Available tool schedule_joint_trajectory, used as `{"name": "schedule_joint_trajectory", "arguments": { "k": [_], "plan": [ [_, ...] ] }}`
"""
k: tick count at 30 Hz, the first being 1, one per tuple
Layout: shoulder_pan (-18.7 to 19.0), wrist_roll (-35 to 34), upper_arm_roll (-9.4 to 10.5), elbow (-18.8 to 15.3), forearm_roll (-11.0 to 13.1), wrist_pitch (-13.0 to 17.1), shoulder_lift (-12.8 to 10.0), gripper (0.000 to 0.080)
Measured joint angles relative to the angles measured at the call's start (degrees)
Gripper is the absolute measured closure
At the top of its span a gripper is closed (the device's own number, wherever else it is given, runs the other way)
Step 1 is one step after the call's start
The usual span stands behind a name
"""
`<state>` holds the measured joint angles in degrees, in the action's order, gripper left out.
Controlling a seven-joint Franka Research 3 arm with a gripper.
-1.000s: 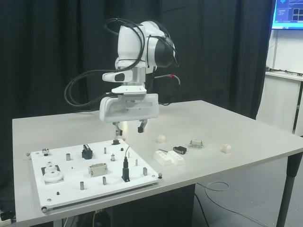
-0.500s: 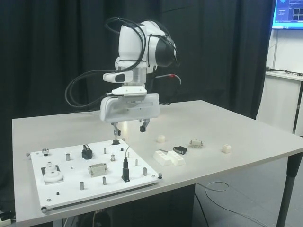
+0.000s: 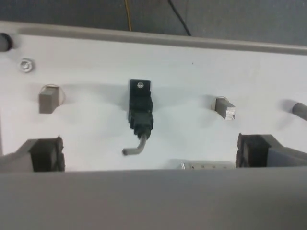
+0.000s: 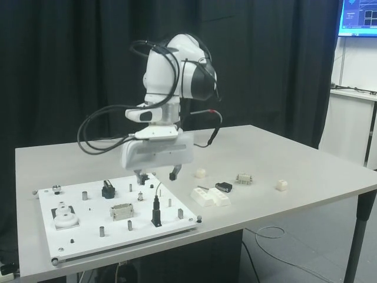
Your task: Remove USB.
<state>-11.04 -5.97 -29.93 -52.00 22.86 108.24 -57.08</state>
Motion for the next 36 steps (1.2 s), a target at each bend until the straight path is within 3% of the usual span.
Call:
{"name": "schedule_joint_trajectory", "arguments": {
  "k": [8,17,18,23,24,29,30,35,36],
  "plan": [
    [-0.3,0.0,0.01,0.0,0.0,0.74,-1.61,0.0003],
    [-0.34,0.08,0.01,0.07,-0.15,-0.06,-1.86,0.0003],
    [-0.34,0.08,0.01,0.1,-0.18,-0.19,-1.86,0.027],
    [-0.28,0.08,0.01,0.3,-0.29,-0.78,-1.86,0.027],
    [-0.27,0.08,0.01,0.35,-0.31,-0.86,-1.86,0.0466],
    [-0.23,0.08,0.01,0.7,-0.41,-1.48,-1.86,0.0466],
    [-0.23,0.08,0.01,0.78,-0.42,-1.66,-1.86,0.066],
    [-0.2,0.08,0.01,1.17,-0.45,-2.24,-1.86,0.066],
    [-0.19,0.08,0.01,1.18,-0.45,-2.27,-1.86,0.0766]
  ]
}}
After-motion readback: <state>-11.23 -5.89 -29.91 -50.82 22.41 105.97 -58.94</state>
